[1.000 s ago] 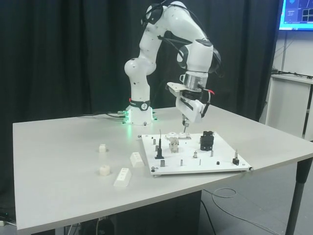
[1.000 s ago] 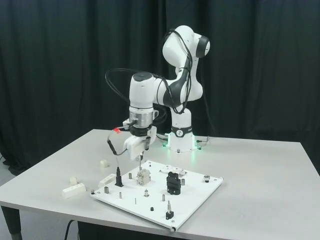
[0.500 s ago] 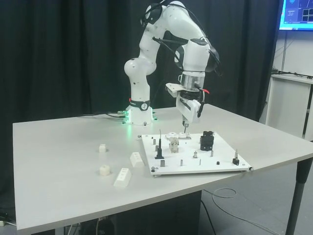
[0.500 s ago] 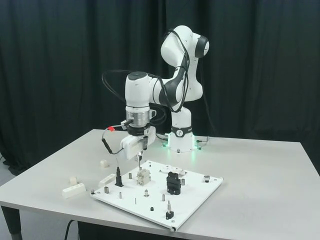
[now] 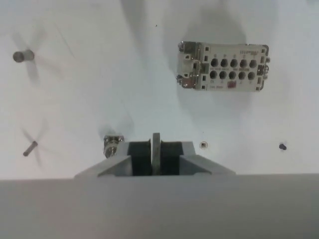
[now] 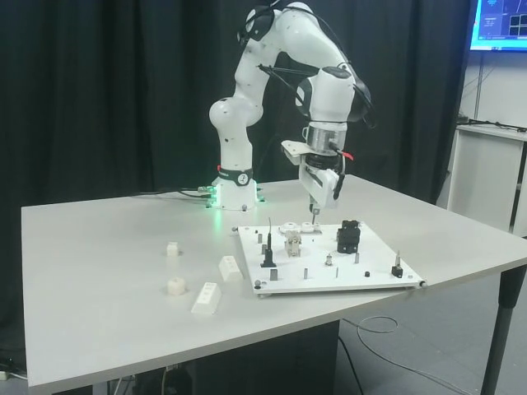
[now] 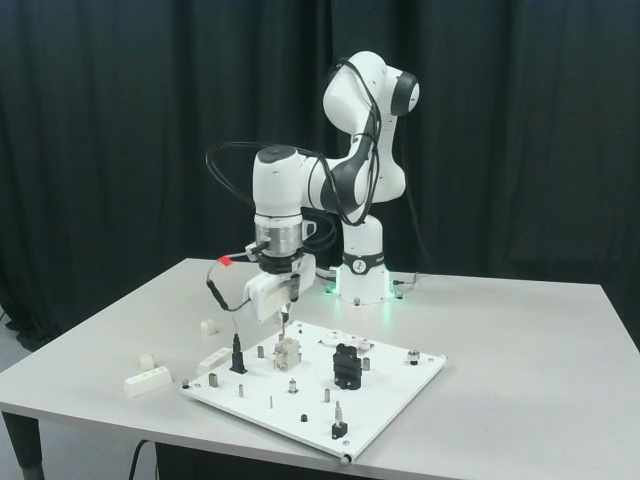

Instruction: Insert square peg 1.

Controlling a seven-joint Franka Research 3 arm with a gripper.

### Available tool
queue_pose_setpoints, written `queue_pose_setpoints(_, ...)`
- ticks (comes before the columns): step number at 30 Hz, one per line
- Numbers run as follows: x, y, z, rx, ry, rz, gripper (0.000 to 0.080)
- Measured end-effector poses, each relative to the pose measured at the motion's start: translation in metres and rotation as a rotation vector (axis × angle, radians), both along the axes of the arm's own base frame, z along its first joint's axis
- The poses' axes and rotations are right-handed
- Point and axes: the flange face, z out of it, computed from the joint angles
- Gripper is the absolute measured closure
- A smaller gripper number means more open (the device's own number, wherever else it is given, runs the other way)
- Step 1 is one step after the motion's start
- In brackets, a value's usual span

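My gripper (image 5: 156,158) is shut on a thin grey square peg (image 5: 156,144) that stands upright between the fingers. In the first room view the gripper (image 6: 313,203) hangs over the far side of the white board (image 6: 329,276), with the peg (image 6: 312,211) pointing down just above it. The second room view shows the gripper (image 7: 283,314) and the peg (image 7: 282,324) above the board (image 7: 390,392), close behind a grey multi-pin connector (image 7: 287,353). That connector (image 5: 223,67) also lies in the wrist view, apart from the peg.
On the board stand a black block (image 6: 347,236), a black plug with a thin rod (image 6: 268,255) and several small pins (image 5: 23,56). Three white blocks (image 6: 207,296) and a small white cylinder (image 6: 174,286) lie on the grey table (image 6: 99,271) beside the board.
The hand has turned about its upright axis and shifted slightly over the far side of the board. The peg stays held in it.
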Motion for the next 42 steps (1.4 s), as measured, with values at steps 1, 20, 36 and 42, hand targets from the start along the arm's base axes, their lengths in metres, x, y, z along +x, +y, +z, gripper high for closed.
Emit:
queue_pose_setpoints(1, 0.0, 0.0, 0.0, 0.001, 0.001, -0.002, 0.0768)
queue_pose_setpoints(20, -0.001, 0.008, -0.007, 0.018, 0.017, -0.023, 0.0768)
queue_pose_setpoints(36, -0.002, 0.023, -0.018, 0.026, 0.038, -0.029, 0.0768)
queue_pose_setpoints(42, -0.003, 0.026, -0.021, 0.025, 0.045, -0.03, 0.0768)
